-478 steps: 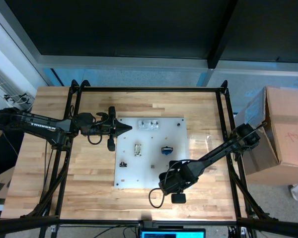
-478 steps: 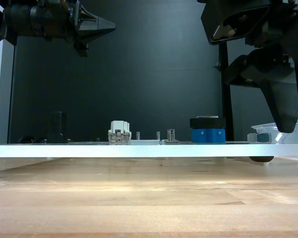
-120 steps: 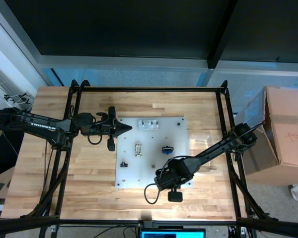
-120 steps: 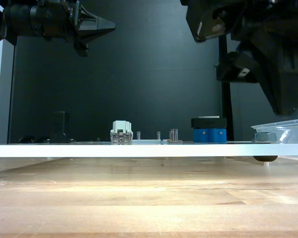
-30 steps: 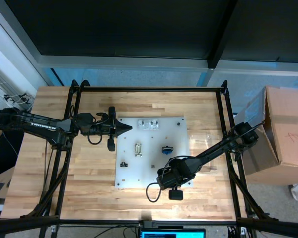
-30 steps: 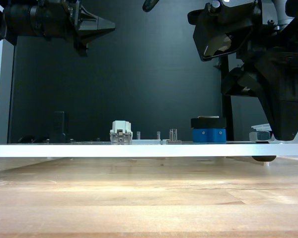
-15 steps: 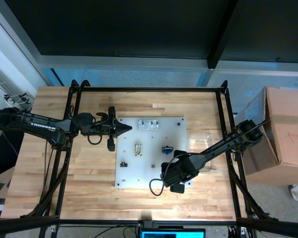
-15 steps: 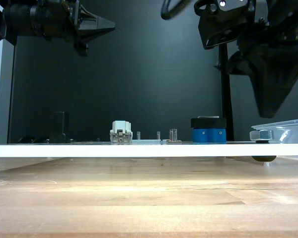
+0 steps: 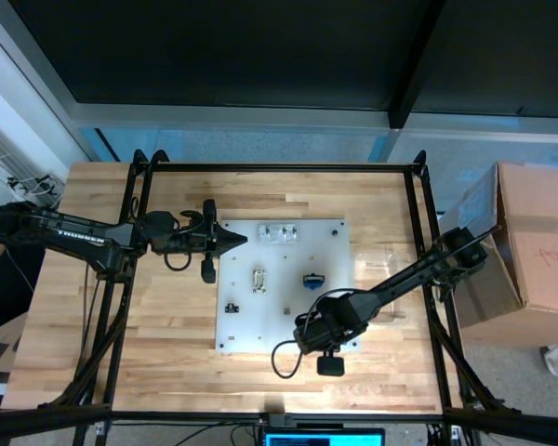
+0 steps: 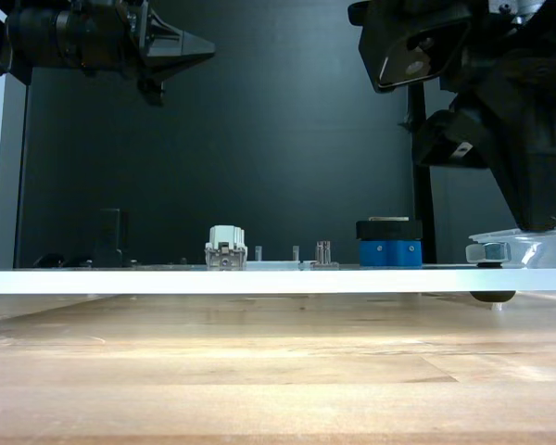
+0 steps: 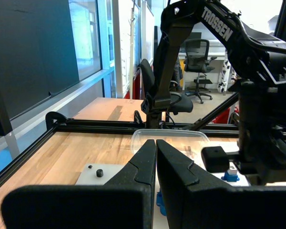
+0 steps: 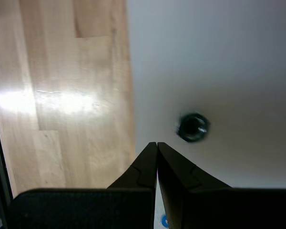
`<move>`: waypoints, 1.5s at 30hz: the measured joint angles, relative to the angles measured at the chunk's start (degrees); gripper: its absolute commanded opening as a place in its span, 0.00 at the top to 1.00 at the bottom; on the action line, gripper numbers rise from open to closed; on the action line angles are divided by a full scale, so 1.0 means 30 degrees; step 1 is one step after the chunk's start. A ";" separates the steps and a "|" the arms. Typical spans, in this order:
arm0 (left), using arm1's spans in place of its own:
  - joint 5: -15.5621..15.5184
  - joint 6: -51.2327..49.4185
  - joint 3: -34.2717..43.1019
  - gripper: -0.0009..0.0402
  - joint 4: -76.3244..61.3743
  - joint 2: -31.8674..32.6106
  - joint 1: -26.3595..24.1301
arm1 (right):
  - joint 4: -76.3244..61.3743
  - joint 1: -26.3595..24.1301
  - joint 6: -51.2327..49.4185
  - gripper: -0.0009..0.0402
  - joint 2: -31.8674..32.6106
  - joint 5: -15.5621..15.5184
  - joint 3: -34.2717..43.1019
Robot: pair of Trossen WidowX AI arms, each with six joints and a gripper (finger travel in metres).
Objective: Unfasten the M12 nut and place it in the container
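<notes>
nut: small silver M12 nut (image 12: 193,127) sits on its stud (image 10: 487,263) at the near right edge of the white board (image 9: 260,325). It is not in the container and nothing is touching it.
right claw: the right claw (image 12: 157,144) is clenched on nothing, fingertips pressed together. It hangs above the board just beside the nut, off to one side of it.
left claw: the left claw (image 9: 240,240) is clenched and empty, held high at the board's far left edge, well apart from the nut.
container: clear tray (image 9: 379,258) on the table (image 9: 167,353) just right of the board. I can't see anything in it.
handling: light, rigid, smooth metal, so likely slippery but not fragile. It should roll or skid if dropped.
grip point: take two opposite flats, claw centred over the stud axis. A corner pinch would likely slip.
risk: the claw needs to open and re-centre first.
</notes>
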 measured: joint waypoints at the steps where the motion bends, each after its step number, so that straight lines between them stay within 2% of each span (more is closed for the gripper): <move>1: 0.0000 0.0007 0.0000 0.98 -0.0007 0.0000 0.0000 | 0.0058 0.0007 -0.0051 0.98 0.0124 0.0015 0.0000; 8: 0.0000 0.0000 0.0000 0.98 0.0000 0.0000 0.0000 | 0.0080 -0.0124 -0.0510 0.98 0.0372 0.0182 0.0000; 14: 0.0000 0.0007 0.0000 0.98 0.0000 0.0000 0.0000 | -0.0452 -0.0168 -0.0525 0.98 0.0379 0.1348 -0.0007; 23: 0.0000 0.0000 0.0000 0.98 0.0000 0.0000 0.0000 | -0.0612 -0.0255 -0.0503 0.98 0.0379 0.1923 -0.0029; 24: 0.0000 0.0000 0.0000 0.98 -0.0007 0.0000 0.0000 | -0.0758 -0.0255 -0.0342 0.98 0.0379 0.2681 -0.0029; 26: 0.0000 0.0007 0.0000 0.98 0.0000 0.0007 0.0000 | -0.1107 -0.0197 0.0678 0.98 0.0284 0.5836 -0.0029; 27: 0.0000 0.0007 0.0000 0.98 0.0000 0.0000 0.0000 | -0.1399 -0.0226 0.1093 0.98 0.0160 0.6710 -0.0029; 29: 0.0007 0.0000 0.0000 0.98 0.0000 0.0000 0.0000 | -0.1814 -0.0291 0.1392 0.98 -0.0153 0.7322 -0.0029; 30: 0.0000 0.0007 0.0000 0.98 -0.0007 0.0000 0.0000 | -0.1727 -0.0284 0.1450 0.98 -0.0255 0.7184 -0.0022; 33: 0.0000 0.0007 0.0000 0.98 -0.0007 0.0000 0.0000 | -0.1800 -0.0138 0.1683 0.98 -0.0321 0.5748 -0.0022; 39: -0.0015 0.0000 0.0000 0.98 -0.0007 0.0000 0.0000 | -0.1399 -0.0189 0.1734 0.98 -0.0379 0.1268 0.0087; 41: 0.0000 0.0000 0.0000 0.98 0.0000 0.0000 0.0000 | -0.1260 -0.0117 0.1712 0.98 -0.0372 0.0160 0.0291; 45: 0.0000 0.0000 0.0000 0.98 0.0000 0.0000 0.0000 | -0.0911 -0.0080 0.1668 0.98 -0.0299 -0.0087 0.0503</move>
